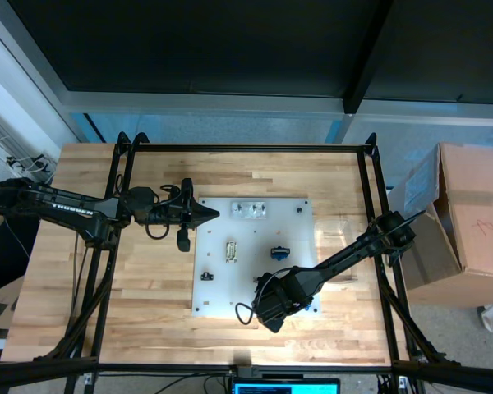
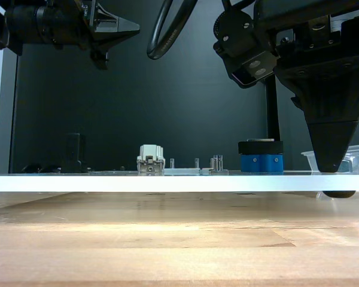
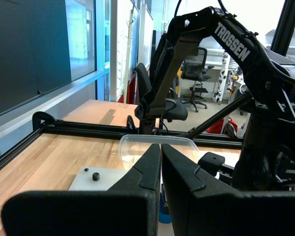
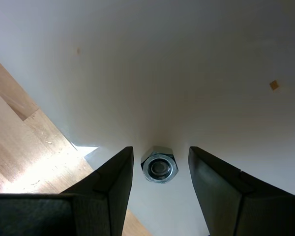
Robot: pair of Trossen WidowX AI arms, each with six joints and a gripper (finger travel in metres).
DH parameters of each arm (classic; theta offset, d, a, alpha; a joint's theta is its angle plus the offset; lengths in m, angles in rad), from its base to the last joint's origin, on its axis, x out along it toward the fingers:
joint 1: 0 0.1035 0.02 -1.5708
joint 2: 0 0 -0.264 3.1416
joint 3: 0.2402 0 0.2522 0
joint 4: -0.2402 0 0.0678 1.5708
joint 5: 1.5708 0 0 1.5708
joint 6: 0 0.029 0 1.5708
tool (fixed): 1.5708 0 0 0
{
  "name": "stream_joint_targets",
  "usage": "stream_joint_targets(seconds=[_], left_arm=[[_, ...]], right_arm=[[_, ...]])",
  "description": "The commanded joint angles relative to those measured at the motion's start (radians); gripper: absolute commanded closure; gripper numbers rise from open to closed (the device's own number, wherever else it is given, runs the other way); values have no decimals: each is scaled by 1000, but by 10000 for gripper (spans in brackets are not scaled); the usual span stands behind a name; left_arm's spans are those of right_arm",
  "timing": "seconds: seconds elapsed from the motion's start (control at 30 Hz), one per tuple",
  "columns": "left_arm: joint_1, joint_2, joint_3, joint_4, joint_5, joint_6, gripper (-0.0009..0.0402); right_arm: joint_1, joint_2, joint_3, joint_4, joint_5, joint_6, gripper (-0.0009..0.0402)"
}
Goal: Unfasten the M12 nut and place it in the container
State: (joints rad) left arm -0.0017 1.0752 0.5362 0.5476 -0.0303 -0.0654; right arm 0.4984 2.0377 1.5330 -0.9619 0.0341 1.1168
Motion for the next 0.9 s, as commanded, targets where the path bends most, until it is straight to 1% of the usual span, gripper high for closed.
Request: stream_joint_targets(seconds=[0.03, 0.43, 0.67, 0.73, 0.9], left_arm=[[0, 0, 0, 0, 0, 0, 393], [0, 0, 0, 0, 0, 0, 393], [0, 0, 0, 0, 0, 0, 393], [0, 0, 0, 0, 0, 0, 393], [0, 0, 0, 0, 0, 0, 393]], right_arm=[[0, 1, -3, 4, 0, 2, 251], [0, 1, -3, 8, 0, 1, 344], [0, 1, -3, 15, 0, 1, 389], [0, 1, -3, 18, 0, 1, 395], [0, 1, -3, 23, 0, 1, 386]])
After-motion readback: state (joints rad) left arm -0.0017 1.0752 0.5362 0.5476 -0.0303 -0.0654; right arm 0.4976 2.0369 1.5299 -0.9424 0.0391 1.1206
